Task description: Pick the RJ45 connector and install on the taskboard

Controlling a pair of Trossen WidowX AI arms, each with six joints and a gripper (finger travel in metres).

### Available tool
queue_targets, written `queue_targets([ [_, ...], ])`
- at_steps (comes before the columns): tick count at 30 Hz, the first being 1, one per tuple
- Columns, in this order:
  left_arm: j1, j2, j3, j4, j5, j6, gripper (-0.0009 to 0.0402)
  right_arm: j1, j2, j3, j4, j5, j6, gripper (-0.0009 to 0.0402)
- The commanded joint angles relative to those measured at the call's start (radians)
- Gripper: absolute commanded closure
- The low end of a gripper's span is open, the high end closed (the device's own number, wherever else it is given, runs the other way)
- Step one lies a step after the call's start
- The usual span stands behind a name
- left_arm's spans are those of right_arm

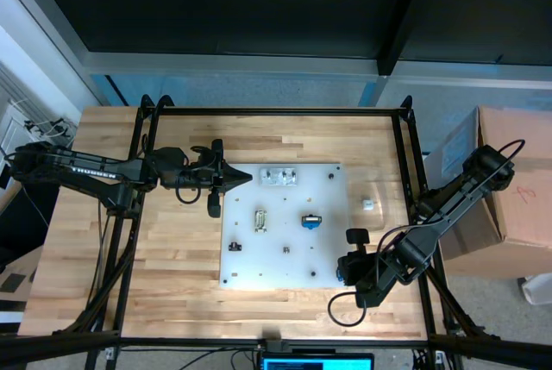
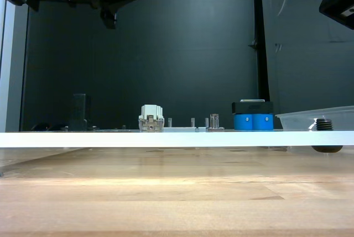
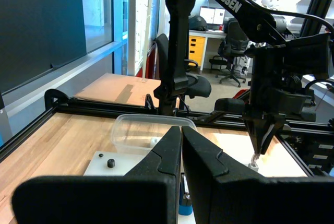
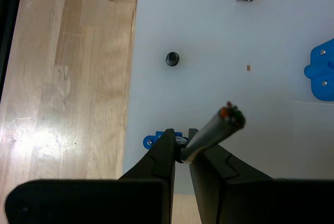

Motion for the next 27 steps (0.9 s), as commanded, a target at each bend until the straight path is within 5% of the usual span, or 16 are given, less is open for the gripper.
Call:
queue_targets([
  [1,0.0,0.0,0.0,0.0,0.0,0.0,0.0392,0.003,0.0,0.0,0.001,0.0,-0.003,0.0393],
  [27,0.0,0.0,0.0,0.0,0.0,0.0,0.0393,0.008,0.018,-0.002,0.014,-0.002,-0.04,0.0393],
])
